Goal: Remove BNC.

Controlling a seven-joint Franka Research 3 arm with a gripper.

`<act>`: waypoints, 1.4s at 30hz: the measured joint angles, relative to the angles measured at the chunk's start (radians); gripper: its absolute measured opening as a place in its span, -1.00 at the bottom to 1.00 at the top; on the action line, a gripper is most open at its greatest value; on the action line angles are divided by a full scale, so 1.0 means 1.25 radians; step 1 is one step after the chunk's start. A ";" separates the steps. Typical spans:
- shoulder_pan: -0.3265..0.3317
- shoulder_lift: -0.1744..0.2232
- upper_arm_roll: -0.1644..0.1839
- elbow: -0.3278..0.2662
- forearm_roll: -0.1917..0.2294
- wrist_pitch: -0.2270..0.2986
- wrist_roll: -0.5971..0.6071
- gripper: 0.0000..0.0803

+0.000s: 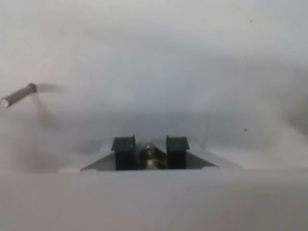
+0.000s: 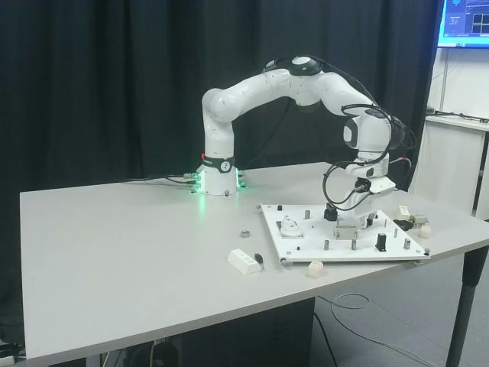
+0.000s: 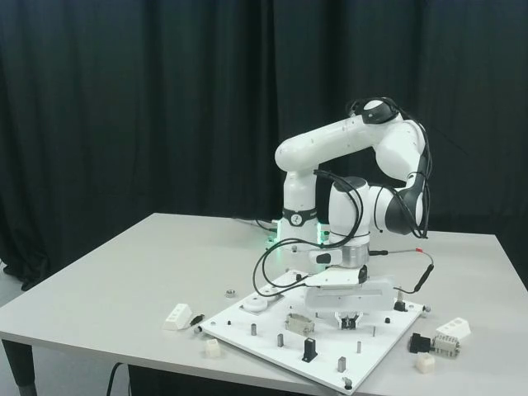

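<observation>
While the arm stoops low over the white board [image 2: 306, 246] on the desk [image 2: 114, 245], the hand [image 1: 149, 153] grips the metal plug [image 1: 149, 156].
Its two black fingers [image 1: 123, 150] are nearly closed, pinching the plug, probably to twist it free.

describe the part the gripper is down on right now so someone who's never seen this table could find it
Start at the white board lying on the grey table in front of the white arm. The gripper is down over the middle of it, black fingers on either side of a small metal connector. Its neighbours are short black posts; this part alone is shiny metal.
</observation>
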 joint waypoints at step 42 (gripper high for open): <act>0.002 0.002 -0.027 0.027 -0.019 -0.026 -0.134 -0.67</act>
